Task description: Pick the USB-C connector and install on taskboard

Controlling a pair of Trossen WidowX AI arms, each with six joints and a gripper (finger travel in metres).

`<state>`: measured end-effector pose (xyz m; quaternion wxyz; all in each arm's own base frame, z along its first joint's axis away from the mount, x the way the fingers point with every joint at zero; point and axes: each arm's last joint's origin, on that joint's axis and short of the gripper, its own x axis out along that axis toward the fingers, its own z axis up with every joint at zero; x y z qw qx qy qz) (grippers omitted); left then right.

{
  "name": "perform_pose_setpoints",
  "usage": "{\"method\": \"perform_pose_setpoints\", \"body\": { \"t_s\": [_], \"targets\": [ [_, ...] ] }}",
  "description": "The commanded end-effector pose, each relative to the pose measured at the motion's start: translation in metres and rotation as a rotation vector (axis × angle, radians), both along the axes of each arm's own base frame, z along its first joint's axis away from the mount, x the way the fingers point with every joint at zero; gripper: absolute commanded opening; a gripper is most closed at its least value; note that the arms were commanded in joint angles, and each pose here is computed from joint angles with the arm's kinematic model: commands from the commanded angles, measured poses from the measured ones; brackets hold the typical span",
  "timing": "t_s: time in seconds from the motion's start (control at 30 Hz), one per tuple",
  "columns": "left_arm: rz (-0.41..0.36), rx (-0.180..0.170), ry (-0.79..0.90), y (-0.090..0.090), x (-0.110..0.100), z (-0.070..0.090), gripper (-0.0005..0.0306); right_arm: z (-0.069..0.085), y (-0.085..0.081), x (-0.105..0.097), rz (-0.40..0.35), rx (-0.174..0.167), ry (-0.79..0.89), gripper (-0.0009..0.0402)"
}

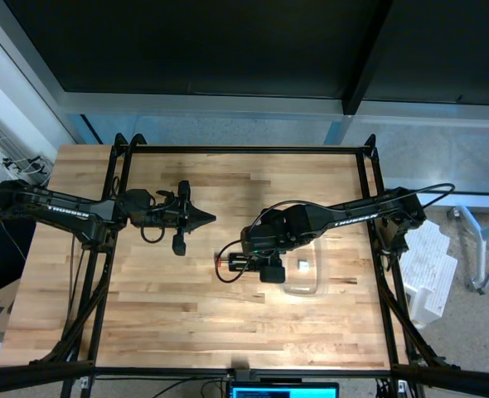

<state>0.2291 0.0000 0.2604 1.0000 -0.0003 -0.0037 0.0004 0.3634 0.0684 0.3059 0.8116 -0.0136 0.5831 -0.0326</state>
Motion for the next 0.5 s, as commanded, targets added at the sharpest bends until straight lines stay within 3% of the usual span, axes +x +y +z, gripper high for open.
{"method": "perform_pose_setpoints", "body": {
  "t_s": [0.03,0.5],
  "targets": [
    [0.0,0.0,-0.001,0.0,0.0,0.0002,0.0,0.0058,-0.0005,-0.0034,0.001,0.002,-0.013,0.0222],
    [0.0,0.0,-0.001,0.0,0.0,0.0002,0.0,0.0083,-0.0012,-0.0051,0.002,0.003,-0.019,0.0203]
  ]
}}
